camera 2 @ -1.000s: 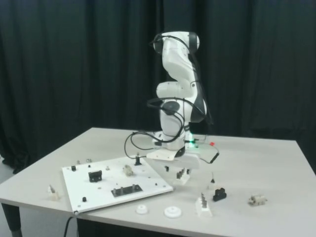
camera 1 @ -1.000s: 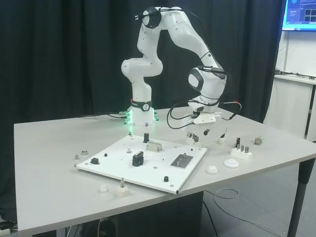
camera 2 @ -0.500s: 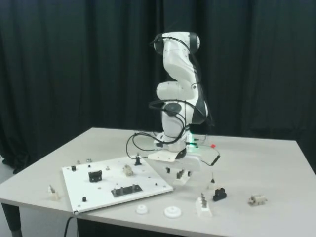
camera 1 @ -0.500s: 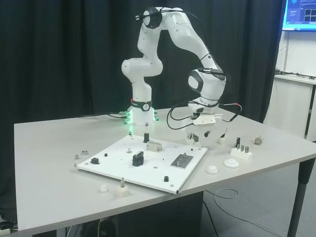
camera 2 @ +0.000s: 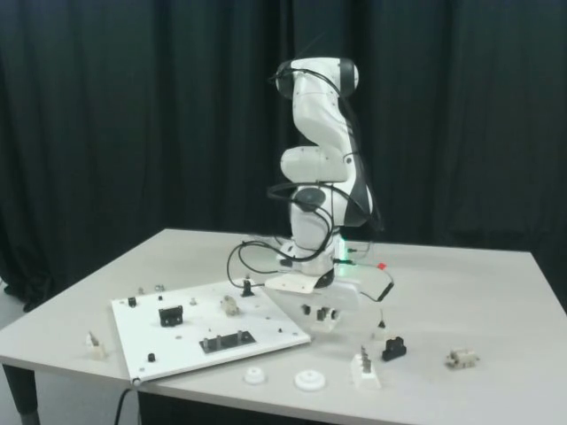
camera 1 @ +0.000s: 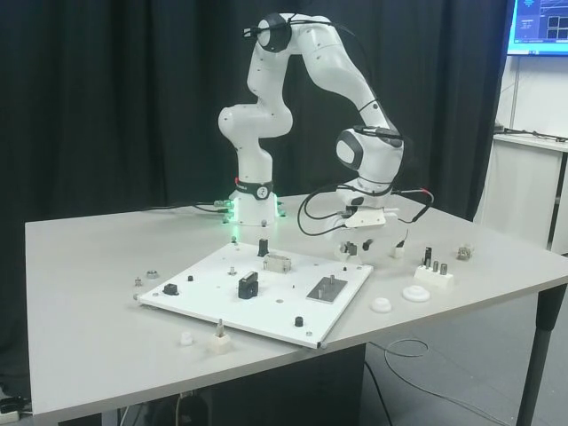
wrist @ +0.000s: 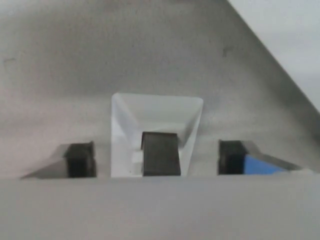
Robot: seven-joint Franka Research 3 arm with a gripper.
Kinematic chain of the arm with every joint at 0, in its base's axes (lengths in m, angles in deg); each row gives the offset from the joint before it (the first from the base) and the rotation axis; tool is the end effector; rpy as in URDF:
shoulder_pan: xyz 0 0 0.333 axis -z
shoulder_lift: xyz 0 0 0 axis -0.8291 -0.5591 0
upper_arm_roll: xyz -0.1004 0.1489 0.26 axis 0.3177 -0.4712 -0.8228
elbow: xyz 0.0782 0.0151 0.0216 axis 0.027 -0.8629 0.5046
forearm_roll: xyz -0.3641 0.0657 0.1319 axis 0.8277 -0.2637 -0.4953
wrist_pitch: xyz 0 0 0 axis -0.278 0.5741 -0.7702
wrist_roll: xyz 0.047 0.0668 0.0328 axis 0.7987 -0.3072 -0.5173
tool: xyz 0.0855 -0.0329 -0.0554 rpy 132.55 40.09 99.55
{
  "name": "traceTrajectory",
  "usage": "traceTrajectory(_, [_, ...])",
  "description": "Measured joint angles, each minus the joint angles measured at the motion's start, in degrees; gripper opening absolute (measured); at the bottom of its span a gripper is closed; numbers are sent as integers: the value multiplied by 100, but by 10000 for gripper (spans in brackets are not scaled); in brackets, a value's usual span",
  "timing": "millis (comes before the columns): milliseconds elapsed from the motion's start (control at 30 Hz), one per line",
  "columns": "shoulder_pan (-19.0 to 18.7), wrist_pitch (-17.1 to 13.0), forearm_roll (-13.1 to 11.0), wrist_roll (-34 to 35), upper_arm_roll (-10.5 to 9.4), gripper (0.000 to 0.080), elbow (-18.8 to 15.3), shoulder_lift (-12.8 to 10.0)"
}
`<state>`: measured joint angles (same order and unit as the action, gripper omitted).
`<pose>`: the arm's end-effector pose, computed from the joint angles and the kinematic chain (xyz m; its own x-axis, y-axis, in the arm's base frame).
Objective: Pick square peg 4.
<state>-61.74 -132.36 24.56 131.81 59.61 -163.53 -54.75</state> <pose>0.5142 0.0809 0.1997 0.6101 -0.7681 -0.1947 -0.7340 -0.6404 0.2261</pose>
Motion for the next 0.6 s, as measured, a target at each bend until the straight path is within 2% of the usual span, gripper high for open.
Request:
traceTrajectory(33, [0,0,0,0,2,520,0,-3])
traceTrajectory(200, [0,0,-8,29,14,520,0,-13])
traceTrajectory(233, [0,-1,-15,43,16,318,0,-15])
traceTrajectory(533, [-1,-2,-103,112,39,318,0,-22])
traceTrajectory(567, [-1,-2,-119,119,42,153,0,-22])
traceTrajectory(600, [-1,-2,-132,121,45,153,1,-22])
